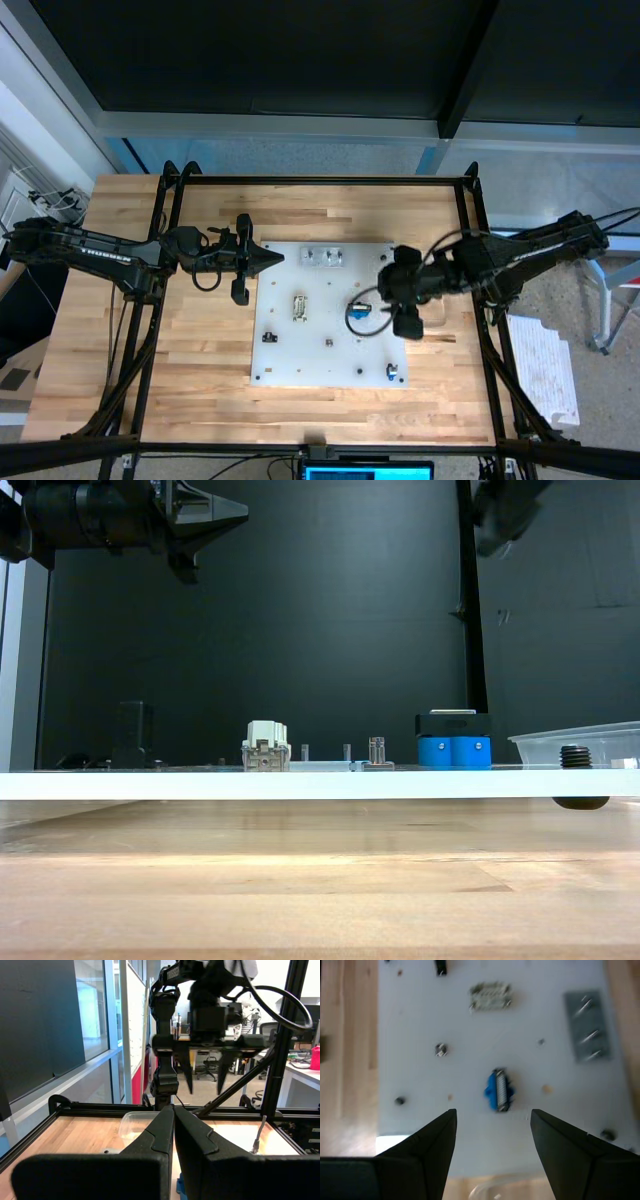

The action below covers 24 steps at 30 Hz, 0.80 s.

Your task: Pick the RJ45 connector and install on taskboard

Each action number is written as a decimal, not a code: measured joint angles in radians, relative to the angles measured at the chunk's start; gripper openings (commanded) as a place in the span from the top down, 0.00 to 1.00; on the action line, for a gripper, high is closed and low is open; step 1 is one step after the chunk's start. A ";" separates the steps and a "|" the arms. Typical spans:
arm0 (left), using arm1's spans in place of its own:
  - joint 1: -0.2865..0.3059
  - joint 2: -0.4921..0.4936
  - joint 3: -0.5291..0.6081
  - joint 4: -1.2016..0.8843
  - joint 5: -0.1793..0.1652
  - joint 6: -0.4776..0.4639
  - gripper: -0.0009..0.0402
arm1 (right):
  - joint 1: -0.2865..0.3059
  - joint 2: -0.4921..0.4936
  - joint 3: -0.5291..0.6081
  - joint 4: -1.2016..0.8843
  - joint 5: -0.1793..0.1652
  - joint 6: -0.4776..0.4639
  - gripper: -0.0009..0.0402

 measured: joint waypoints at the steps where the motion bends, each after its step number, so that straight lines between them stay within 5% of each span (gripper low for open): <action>1: 0.000 0.000 0.000 0.000 0.000 0.000 0.98 | -0.019 -0.004 -0.002 0.014 -0.001 -0.023 0.54; 8: 0.000 0.000 0.000 0.000 0.000 0.000 0.98 | -0.143 -0.026 -0.015 0.110 -0.002 -0.148 0.63; 17: 0.000 0.000 0.000 0.000 0.000 0.000 0.98 | -0.226 -0.107 -0.135 0.319 -0.024 -0.262 0.75; 24: 0.000 0.000 0.000 0.000 0.000 0.000 0.98 | -0.289 -0.170 -0.259 0.546 -0.147 -0.281 0.87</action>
